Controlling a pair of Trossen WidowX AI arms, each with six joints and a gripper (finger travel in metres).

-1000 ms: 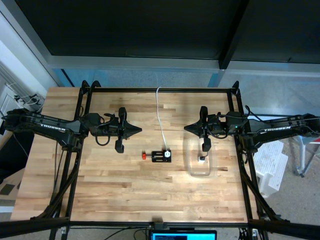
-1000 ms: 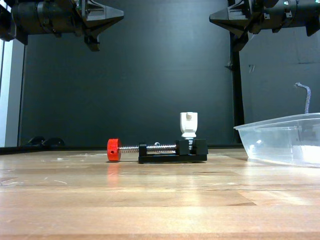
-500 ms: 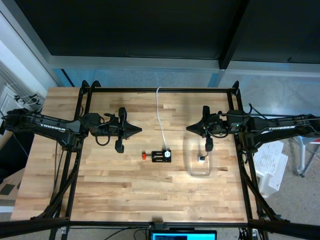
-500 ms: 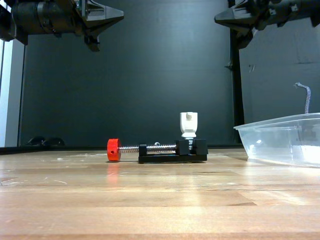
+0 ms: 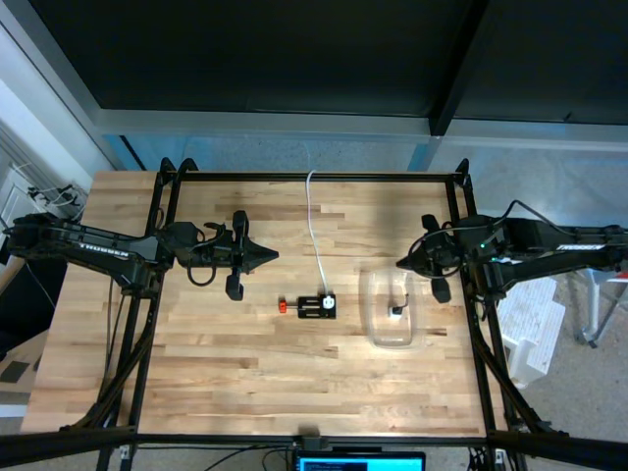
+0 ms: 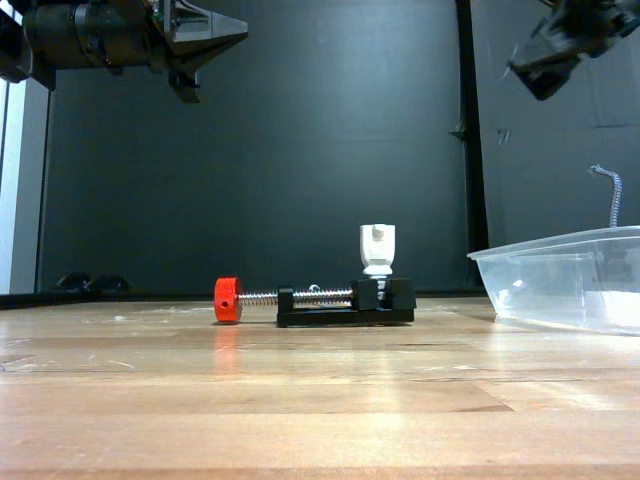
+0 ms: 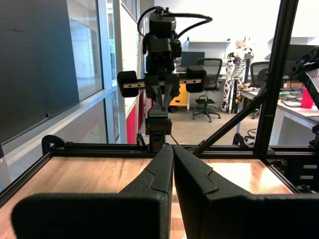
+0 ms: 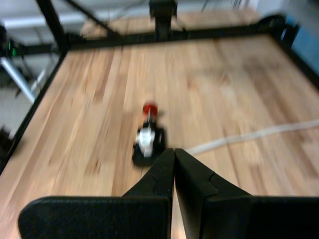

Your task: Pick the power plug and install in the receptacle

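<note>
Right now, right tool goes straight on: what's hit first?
Likely bare table just beside the vise holding the receptacle; depth unclear. Right tool, shut, hangs near the clear tray; left tool, shut, hovers over the table's left.

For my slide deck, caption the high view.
Two shut grippers flank the vised receptacle: left gripper hangs to its left, right gripper by the far rim of the tray.

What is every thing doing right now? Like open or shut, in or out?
left gripper: shut, empty, high over the table's left side.
right gripper: shut, empty, high beside the tray.
power plug: lying in the tray, not picked up.
tray: open-topped, flat on the table.
receptacle: upright in the vise, no plug in it.
vise: closed on the receptacle.
</note>
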